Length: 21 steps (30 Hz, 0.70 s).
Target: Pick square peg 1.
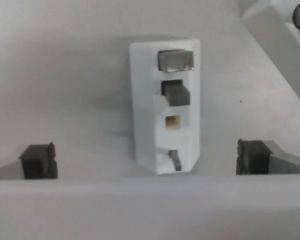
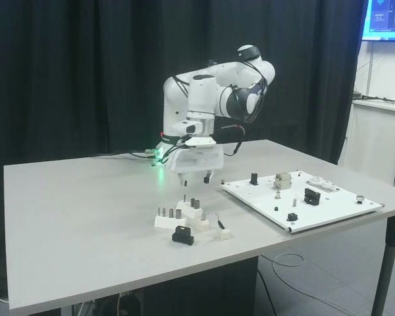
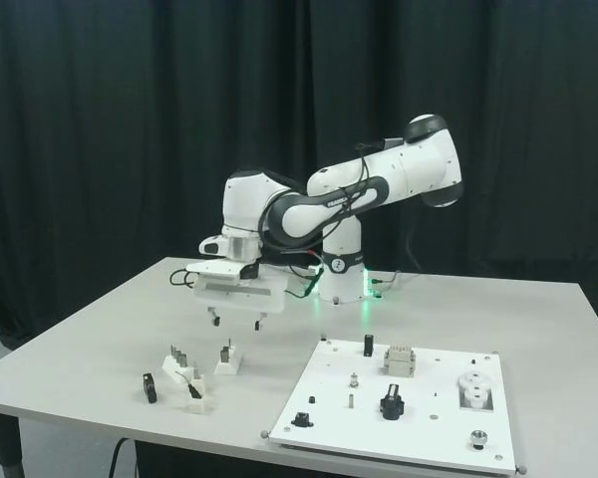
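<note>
Grey table (image 2: 72, 210), white arm above. White peg holder block (image 1: 165, 105) standing on it, directly below black-fingered gripper (image 1: 145, 162), between the 2 fingertips (image 1: 38, 161), long axis crosswise to the finger line. Fingers spread wide, empty, well above block. 3 pegs seated, 1 socket vacant. Likely square peg 1 (image 1: 177, 60): largest grey peg at block's end.
</note>
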Each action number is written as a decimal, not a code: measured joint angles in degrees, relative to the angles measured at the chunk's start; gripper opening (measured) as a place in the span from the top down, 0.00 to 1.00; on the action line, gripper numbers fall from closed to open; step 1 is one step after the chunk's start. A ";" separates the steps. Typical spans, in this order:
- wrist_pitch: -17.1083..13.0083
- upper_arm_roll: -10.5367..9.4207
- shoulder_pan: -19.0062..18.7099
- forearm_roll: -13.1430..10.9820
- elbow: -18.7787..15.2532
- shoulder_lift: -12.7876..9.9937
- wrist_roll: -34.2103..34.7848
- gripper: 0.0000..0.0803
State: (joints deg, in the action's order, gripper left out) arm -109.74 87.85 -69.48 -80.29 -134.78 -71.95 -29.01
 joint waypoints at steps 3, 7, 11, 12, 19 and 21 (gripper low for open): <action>0.00 -0.62 1.06 -0.77 0.29 -0.50 -1.58 0.00; 0.00 -1.55 2.52 -0.98 1.07 -0.71 -3.40 0.00; 0.00 -2.49 4.06 -0.98 1.96 -0.93 -4.57 0.00; 0.00 -2.76 4.45 -0.98 2.17 -1.00 -4.75 0.00; 0.00 -4.34 6.79 -0.98 3.19 -1.56 -5.95 0.00; 0.00 -4.68 7.37 -0.98 3.43 -1.76 -6.16 0.00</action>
State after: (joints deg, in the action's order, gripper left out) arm -109.74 83.16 -62.11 -81.27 -131.35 -73.71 -35.18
